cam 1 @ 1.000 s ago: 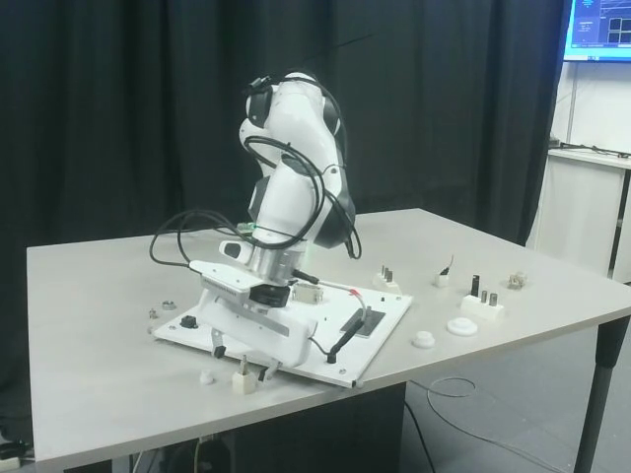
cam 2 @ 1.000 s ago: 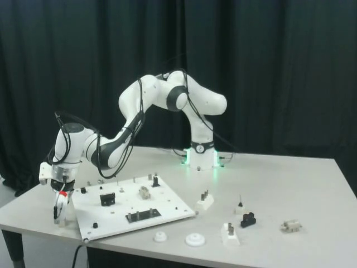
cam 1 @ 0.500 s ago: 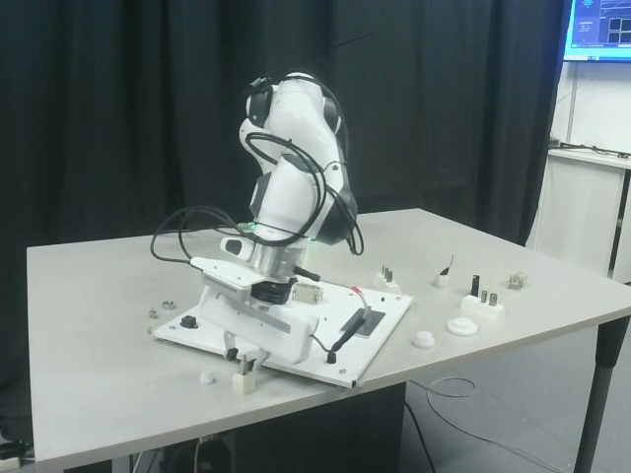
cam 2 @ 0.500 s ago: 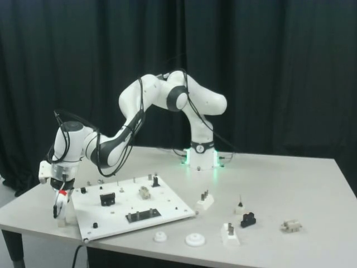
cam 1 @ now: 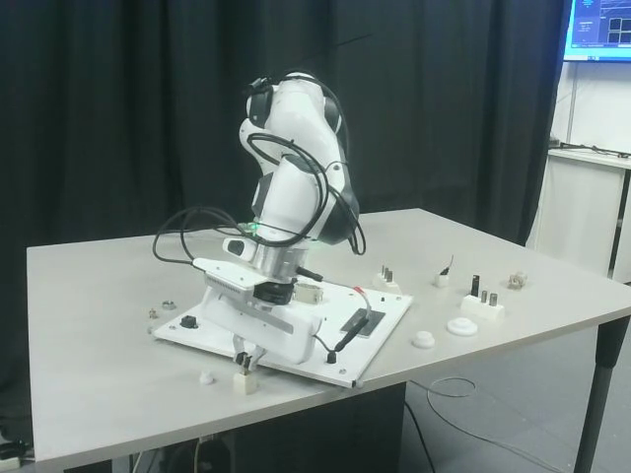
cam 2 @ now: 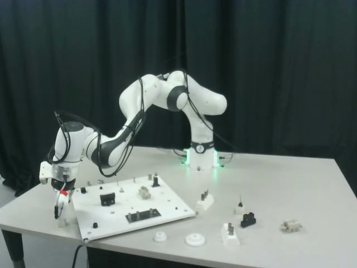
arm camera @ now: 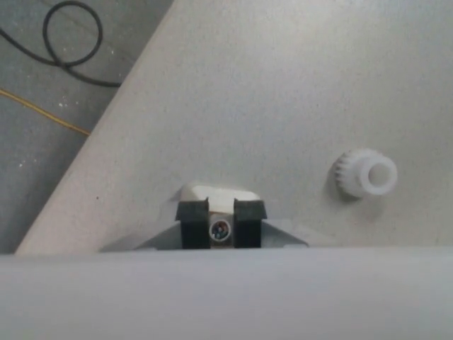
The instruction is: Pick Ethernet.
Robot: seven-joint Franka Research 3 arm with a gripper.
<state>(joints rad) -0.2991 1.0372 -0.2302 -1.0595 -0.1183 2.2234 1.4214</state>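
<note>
The Ethernet plug (arm camera: 220,229) stands upright in a small white holder (arm camera: 216,194) near the table's front corner, just off the white board (cam 1: 380,335). My gripper (arm camera: 220,225) is down over it, and the two black fingertips (arm camera: 192,222) press against the plug's sides, so it is shut on the plug. In the first room view the gripper (cam 1: 244,358) sits right above the holder (cam 1: 243,383). The second room view shows the gripper (cam 2: 60,211) at the board's left edge, with the plug itself hidden.
A white ribbed cap (arm camera: 366,175) lies on the table close to the holder, also seen as the cap (cam 1: 206,376). The table edge (arm camera: 99,134) runs near the holder, with black cable (arm camera: 71,35) on the floor below. Small white fixtures (cam 1: 482,307) and discs (cam 1: 460,325) lie at the right.
The gripper came down onto the holder and its fingers, spread wide a second ago, drew together around the plug.
</note>
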